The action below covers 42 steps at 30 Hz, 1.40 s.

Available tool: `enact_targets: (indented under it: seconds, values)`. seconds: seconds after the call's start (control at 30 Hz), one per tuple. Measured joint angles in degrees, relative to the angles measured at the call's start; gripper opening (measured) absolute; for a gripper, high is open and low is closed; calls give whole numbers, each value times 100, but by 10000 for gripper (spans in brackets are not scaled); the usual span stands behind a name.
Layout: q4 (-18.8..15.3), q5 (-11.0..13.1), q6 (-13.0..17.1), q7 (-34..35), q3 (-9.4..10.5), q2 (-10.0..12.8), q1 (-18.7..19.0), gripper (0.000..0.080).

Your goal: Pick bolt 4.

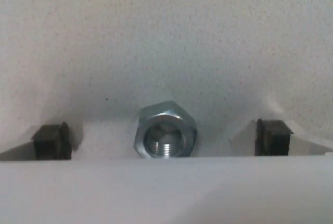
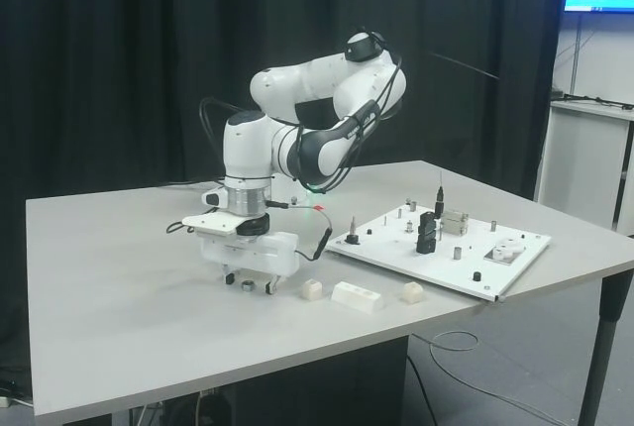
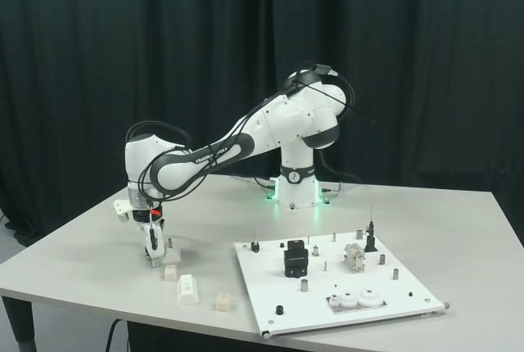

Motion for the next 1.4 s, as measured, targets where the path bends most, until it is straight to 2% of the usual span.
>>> enact_targets:
  seconds: [0.03,0.07,0.53,0.57,0.77,0.8,0.83,0.87,1.17,1.2,1.4]
  values:
    - [0,0,0,0,0,0,1,745]
    - [-1,0,0,0,0,0,1,797]
    - [-5,13,29,-32,5,0,15,799]
    - [-5,19,31,-32,5,0,15,708]
    - [-13,38,44,-34,7,1,15,708]
    - [-14,38,47,-42,8,2,15,524]
    - [-15,38,51,-55,8,2,15,524]
    - [-16,38,55,-71,8,3,15,368]
    - [-27,42,91,-113,12,3,15,368]
    - [-27,42,98,-114,13,3,16,238]
    - [-26,45,165,-194,-1,-4,37,238]
